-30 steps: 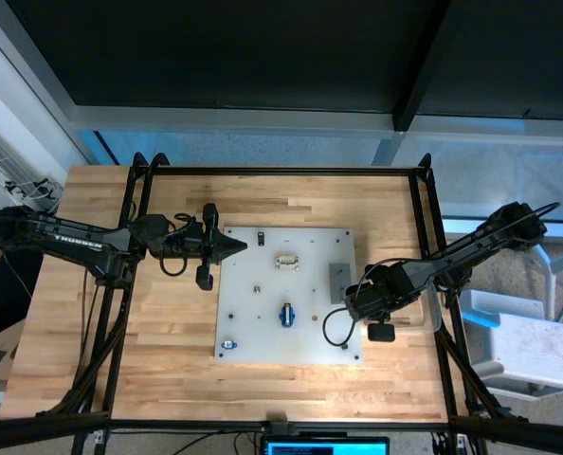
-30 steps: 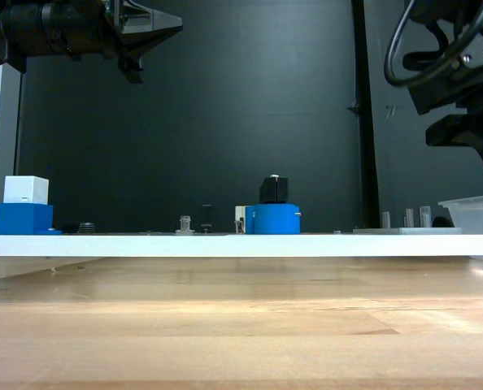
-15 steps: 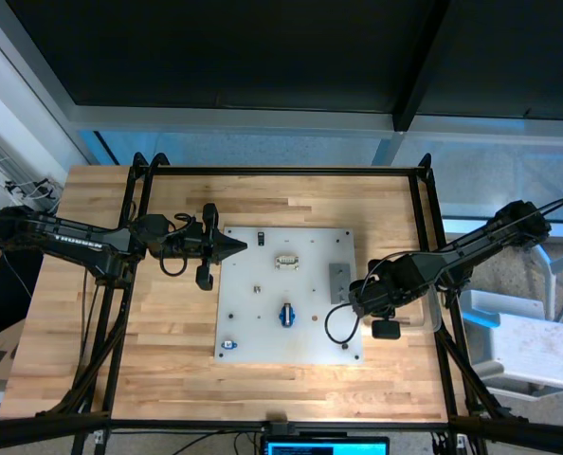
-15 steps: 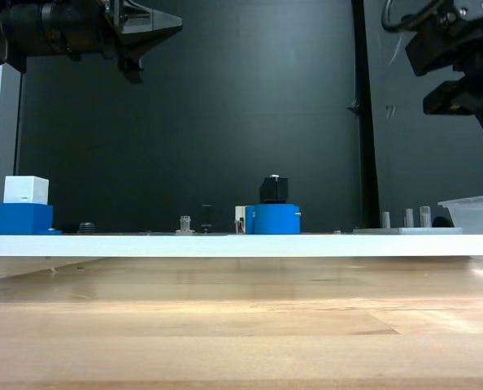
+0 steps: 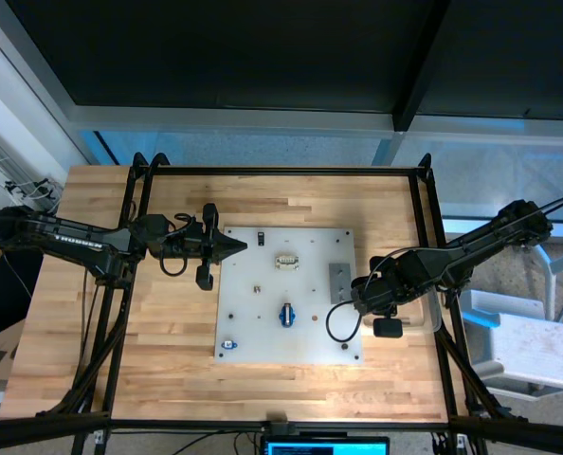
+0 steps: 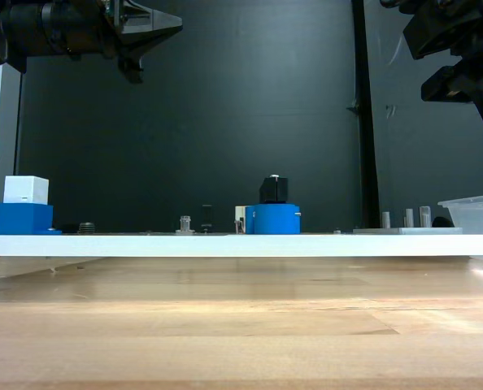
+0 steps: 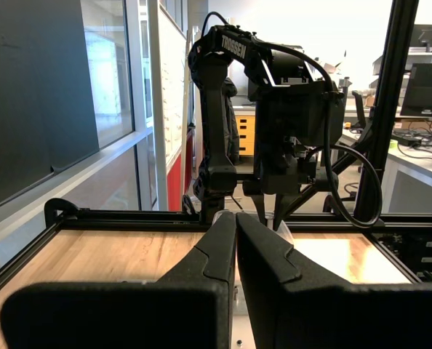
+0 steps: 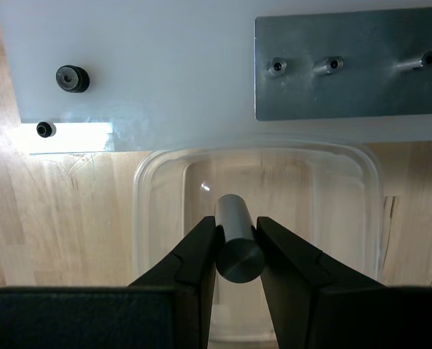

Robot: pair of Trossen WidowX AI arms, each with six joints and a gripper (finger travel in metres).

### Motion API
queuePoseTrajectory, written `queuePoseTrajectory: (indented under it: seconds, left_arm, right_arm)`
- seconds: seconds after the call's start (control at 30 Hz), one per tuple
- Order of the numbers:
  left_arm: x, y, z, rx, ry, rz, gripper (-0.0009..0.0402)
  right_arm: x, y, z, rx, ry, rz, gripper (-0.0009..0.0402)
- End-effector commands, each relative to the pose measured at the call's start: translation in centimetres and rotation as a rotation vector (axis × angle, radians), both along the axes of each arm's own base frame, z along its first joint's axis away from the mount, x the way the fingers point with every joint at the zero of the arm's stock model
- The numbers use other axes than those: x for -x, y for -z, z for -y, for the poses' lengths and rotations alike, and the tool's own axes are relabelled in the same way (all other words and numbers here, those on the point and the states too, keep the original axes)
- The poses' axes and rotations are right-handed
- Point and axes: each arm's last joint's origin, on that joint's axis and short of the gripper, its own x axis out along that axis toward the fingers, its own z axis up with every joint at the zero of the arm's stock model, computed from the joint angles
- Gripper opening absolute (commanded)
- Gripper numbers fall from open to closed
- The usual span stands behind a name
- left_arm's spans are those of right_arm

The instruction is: Pick the 16mm cylinder and place it in the taskboard

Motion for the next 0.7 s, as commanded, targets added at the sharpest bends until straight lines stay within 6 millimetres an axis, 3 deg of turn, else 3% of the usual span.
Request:
queuePoseTrajectory:
  seconds: [0.03, 0.37, 0.7]
  left_arm:
    - [0.0, 0.0, 0.0, 0.000, 0.000, 0.000, 0.0000]
    - [0.0, 0.0, 0.0, 0.000, 0.000, 0.000, 0.0000]
    - [0.0, 0.0, 0.0, 0.000, 0.000, 0.000, 0.0000]
  right_arm:
    - [0.0, 0.0, 0.0, 0.008, 0.001, 0.003, 0.0029]
    - [-0.4, 0.1, -0.1, 0.000, 0.004, 0.019, 0.0029]
    - [-3.1, 0.1, -0.6, 0.010, 0.004, 0.028, 0.0029]
